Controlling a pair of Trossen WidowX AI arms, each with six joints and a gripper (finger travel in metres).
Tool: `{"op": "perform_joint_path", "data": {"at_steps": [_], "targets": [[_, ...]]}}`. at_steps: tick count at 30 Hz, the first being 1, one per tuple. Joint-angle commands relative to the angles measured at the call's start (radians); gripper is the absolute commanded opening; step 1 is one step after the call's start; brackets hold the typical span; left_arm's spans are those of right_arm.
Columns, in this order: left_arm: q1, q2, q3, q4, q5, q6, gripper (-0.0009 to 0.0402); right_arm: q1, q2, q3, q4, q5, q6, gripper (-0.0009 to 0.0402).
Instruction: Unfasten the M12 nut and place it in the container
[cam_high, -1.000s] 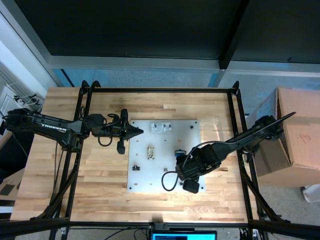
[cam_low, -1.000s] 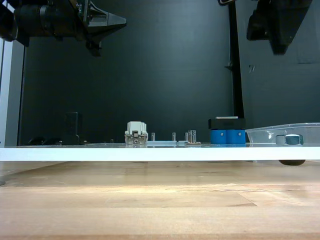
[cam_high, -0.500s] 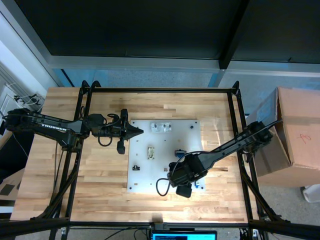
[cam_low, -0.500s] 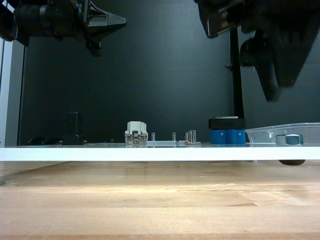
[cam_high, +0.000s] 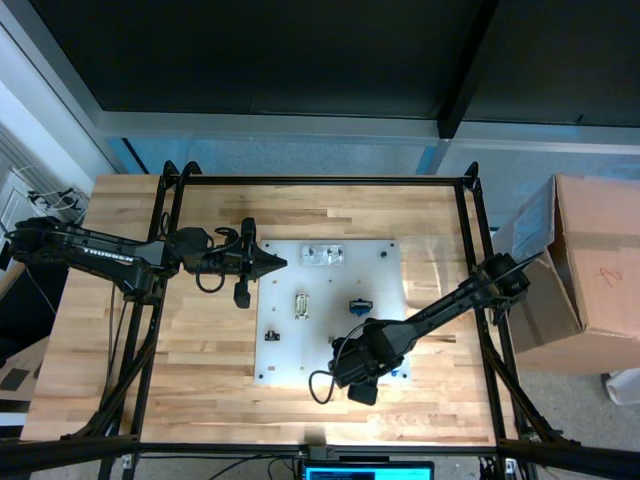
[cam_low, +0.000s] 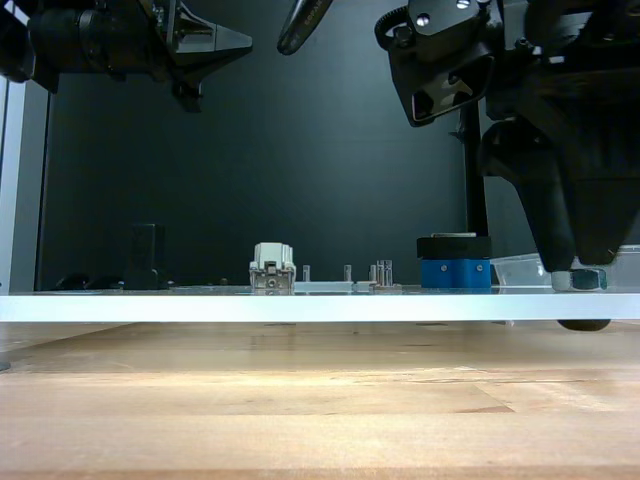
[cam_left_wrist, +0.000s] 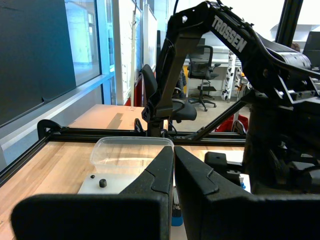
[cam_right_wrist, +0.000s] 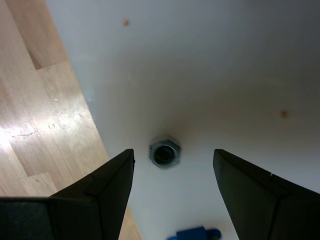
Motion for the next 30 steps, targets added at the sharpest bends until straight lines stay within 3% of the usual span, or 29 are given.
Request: {"op": "perform_joint_path", "data": {"at_steps": [1,4,12,30], "targets": [[0.000,0.000,0.000,0.000,0.000,0.000,0.0000,0.002,0.004,-0.006,0.012,0.002,0.000,0.0220],[0.000,0.000,0.000,0.000,0.000,0.000,0.0000,0.002,0.004,-0.015,0.016,0.025,0.008,0.0220],[0.000,0.000,0.000,0.000,0.000,0.000,0.0000,0.002,0.004,-0.019,0.020,0.026,0.010,0.0209],[0.000,0.000,0.000,0.000,0.000,0.000,0.0000,0.004,0.004,-0.034,0.029,0.026,-0.055,0.0036]]}}
